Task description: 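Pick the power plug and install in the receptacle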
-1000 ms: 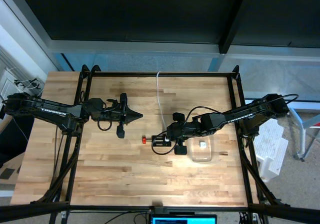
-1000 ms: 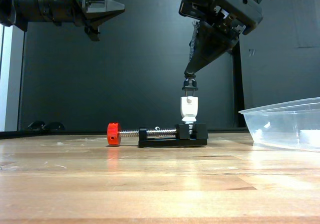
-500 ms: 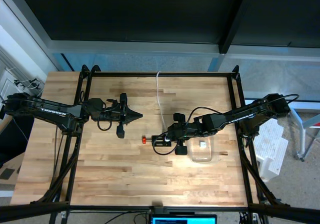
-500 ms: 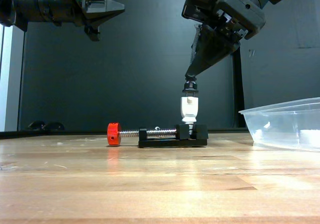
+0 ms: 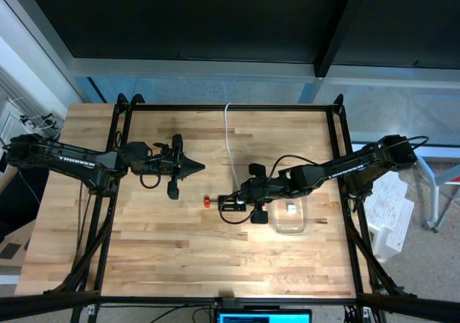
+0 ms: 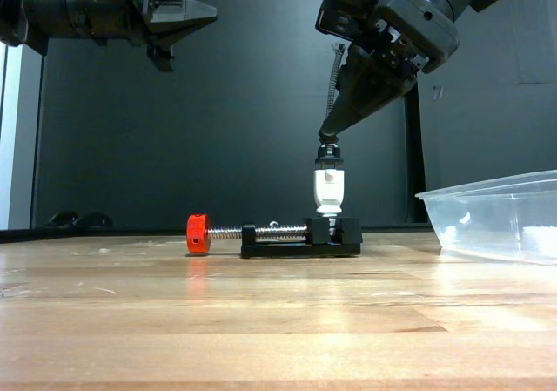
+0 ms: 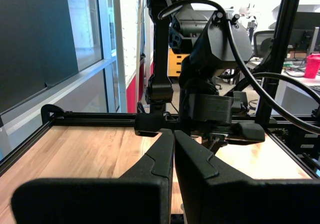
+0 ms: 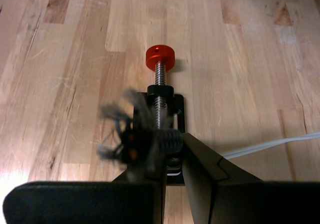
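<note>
Black and tiny, the plug [image 6: 327, 155] is pinched in the clenched fingertips of the right gripper [image 6: 328, 135], just right of centre in the low view, with its lower end touching the top of the white receptacle [image 6: 328, 189]. The receptacle stands upright in the vise [image 6: 287, 239], whose red knob [image 6: 197, 233] sticks out to the left. The left gripper [image 6: 211, 11] hangs in the upper left of that frame, fingers pressed together on nothing, well apart from the vise.
</note>
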`<act>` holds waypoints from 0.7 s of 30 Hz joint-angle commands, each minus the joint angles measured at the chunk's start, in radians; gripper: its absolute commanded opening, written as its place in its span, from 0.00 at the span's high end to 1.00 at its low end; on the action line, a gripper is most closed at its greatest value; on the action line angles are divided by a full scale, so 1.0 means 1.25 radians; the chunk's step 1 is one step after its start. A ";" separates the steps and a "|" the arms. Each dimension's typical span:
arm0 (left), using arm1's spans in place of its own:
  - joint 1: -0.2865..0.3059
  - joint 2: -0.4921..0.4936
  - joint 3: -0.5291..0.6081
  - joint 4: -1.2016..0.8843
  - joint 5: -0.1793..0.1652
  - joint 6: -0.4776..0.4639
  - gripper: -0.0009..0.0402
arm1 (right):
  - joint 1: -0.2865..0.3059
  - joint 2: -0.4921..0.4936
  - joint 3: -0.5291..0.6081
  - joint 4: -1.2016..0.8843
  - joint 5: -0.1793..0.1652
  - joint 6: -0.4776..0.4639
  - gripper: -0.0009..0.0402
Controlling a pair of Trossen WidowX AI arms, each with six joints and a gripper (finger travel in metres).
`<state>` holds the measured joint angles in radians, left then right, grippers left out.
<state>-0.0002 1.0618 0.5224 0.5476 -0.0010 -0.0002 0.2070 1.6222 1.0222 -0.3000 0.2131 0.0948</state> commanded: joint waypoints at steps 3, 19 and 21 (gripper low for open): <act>0.000 0.000 0.000 0.000 0.000 0.000 0.98 | 0.000 0.005 -0.041 0.036 0.002 0.004 0.98; 0.000 0.000 0.000 0.000 0.000 0.000 0.98 | -0.001 0.001 -0.132 0.159 0.003 0.023 0.98; 0.000 0.000 0.000 0.000 0.000 0.000 0.98 | -0.002 0.000 -0.141 0.175 0.003 0.025 0.98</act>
<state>-0.0002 1.0618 0.5228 0.5472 -0.0010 0.0002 0.2050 1.6131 0.8646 -0.0406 0.2211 0.1253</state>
